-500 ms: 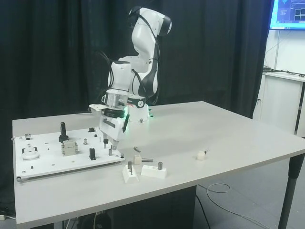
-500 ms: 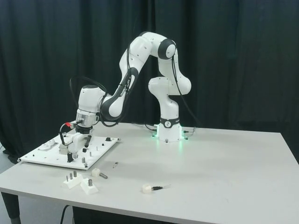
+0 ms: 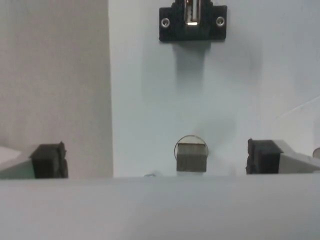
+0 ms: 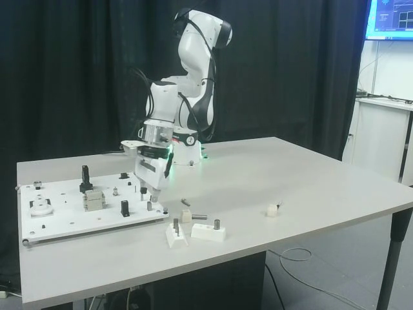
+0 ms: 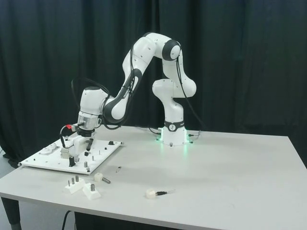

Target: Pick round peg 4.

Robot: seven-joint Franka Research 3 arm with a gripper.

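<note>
Wrist view looks straight down on the white board (image 3: 200, 100), where round peg 4 (image 3: 190, 156), a short grey metal cylinder, stands upright in its hole between the two black fingertips (image 3: 48, 161) of the pincer (image 3: 155, 160). The pincer is spread wide, with a clear gap on either side of the peg and nothing held; the peg sits nearer one fingertip than the other. Further along the board a black bracket (image 3: 193, 22) fixed by two screws holds a small metal part. Beside the board's straight edge lies the grey bench (image 3: 50, 75). From the first room view, the white arm (image 4: 193, 58) bends down so the pincer (image 4: 150, 189) hangs just above the near corner of the board (image 4: 64, 216), close over the peg (image 4: 149, 205). Off the board, on the bench (image 4: 290, 174), sit two white blocks with pegs (image 4: 208, 230) and a small white piece (image 4: 272, 208). No legible writing or brand mark appears on any item; the screen (image 4: 390, 18) at the upper corner shows text too small to read.
</note>
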